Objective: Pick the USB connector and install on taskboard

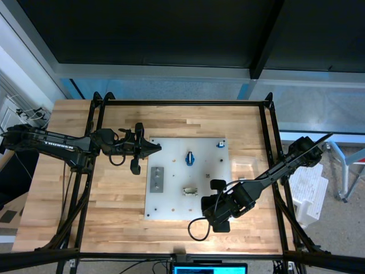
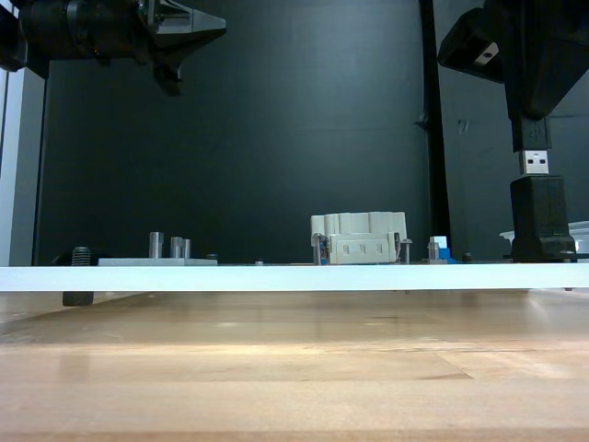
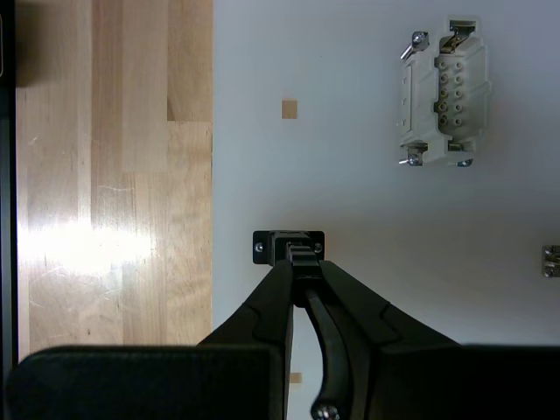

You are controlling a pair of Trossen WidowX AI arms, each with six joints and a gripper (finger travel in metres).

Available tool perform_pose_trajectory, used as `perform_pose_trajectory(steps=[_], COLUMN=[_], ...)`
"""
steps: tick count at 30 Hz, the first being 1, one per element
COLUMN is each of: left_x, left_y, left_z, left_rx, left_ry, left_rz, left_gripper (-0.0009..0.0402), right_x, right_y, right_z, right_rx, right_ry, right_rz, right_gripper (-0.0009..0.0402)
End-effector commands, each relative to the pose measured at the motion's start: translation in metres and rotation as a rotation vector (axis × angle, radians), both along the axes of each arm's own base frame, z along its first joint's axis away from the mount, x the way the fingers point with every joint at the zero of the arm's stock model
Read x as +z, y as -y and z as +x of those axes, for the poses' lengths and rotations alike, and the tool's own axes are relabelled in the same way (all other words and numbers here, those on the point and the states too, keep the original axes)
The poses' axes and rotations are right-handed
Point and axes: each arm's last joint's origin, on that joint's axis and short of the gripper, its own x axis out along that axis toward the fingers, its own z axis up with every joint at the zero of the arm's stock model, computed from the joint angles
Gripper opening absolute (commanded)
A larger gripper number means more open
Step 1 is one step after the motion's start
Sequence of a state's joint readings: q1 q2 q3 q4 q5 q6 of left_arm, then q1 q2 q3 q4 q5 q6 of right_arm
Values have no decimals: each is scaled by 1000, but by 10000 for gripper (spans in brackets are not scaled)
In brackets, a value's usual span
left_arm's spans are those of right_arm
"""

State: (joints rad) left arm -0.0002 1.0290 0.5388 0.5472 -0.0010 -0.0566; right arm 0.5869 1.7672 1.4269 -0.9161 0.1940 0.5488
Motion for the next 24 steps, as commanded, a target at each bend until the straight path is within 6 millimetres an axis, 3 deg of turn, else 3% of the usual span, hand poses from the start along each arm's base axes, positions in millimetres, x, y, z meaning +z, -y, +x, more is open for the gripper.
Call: perform_pose_trajectory(steps=[1,24], left_x=[0,0], left_y=[0,0], left_z=[0,0], left_rx=[0,0], left_ry=[0,0], left_rz=[0,0], left_gripper=[0,0], right_x=[0,-3], right_y=[0,0], right_z=[0,0], right_rx=[0,-2], right_ry=[0,-8], right_rz=[2,2], right_gripper=[0,0])
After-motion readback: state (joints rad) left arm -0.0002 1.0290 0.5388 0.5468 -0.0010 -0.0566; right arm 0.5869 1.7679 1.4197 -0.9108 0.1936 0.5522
